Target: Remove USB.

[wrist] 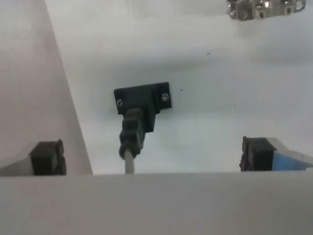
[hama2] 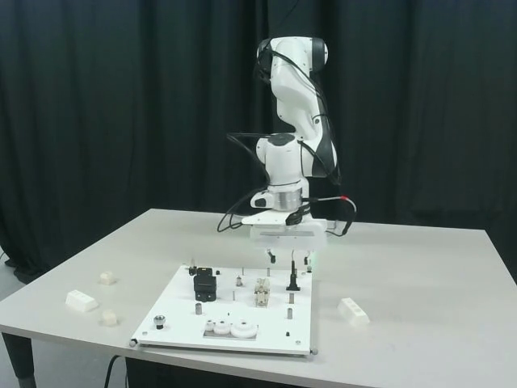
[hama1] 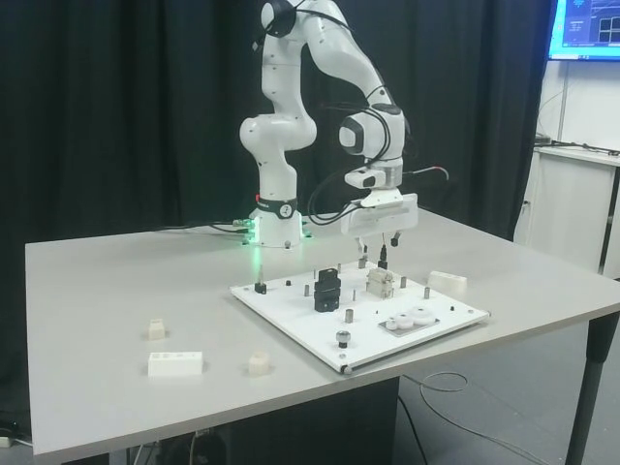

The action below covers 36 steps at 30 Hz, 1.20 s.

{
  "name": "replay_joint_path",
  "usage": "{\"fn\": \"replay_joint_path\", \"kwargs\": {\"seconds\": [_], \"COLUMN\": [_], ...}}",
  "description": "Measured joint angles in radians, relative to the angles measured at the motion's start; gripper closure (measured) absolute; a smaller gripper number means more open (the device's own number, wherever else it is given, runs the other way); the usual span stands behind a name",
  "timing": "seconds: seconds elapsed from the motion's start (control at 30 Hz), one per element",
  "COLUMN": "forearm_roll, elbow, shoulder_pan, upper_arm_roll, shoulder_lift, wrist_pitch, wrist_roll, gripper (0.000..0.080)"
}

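Note:
In the wrist view a black USB plug (wrist: 132, 133) with a grey cable stub stands pushed into a black socket mount (wrist: 143, 99) screwed to the white board (wrist: 220, 98). My gripper (wrist: 151, 156) is open. Its two black fingertips (wrist: 48, 157) hang apart on either side of the plug and above it, touching nothing. From the second room view the plug (hama2: 292, 280) stands upright on the board (hama2: 179, 297) just under the gripper (hama2: 289, 260). The first room view shows the gripper (hama1: 373, 258) hovering over the board's far side (hama1: 291, 302).
The board also carries a black block (hama2: 205, 284), a small metal fixture (hama2: 262, 293), white gears (hama2: 230, 327) and several short pegs. A metal part (wrist: 264, 9) lies beyond the socket. Loose white blocks (hama1: 175, 363) (hama2: 353, 310) rest on the grey table.

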Motion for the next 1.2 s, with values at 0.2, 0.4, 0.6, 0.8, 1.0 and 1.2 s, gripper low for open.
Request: {"fn": "replay_joint_path", "kwargs": {"seconds": [0.2, 0.4, 0.6, 0.8, 1.0, 1.2], "forearm_roll": [0.000, 0.000, 0.000, 0.000, 0.000, 0.000], "elbow": [0.000, 0.000, -0.001, -0.001, 0.000, 0.001], "shoulder_pan": [0.011, 0.020, 0.023, 0.025, 0.026, 0.026], "upper_arm_roll": [0.000, 0.001, 0.002, 0.002, 0.002, 0.002], "shoulder_lift": [-0.006, -0.012, -0.013, -0.014, -0.019, -0.028], "wrist_pitch": [-0.011, -0.022, -0.028, -0.029, -0.029, -0.029], "wrist_roll": [0.000, 0.001, 0.018, 0.042, 0.058, 0.070], "gripper": [0.0003, 0.0003, 0.0003, 0.0236, 0.0396, 0.0396]}}
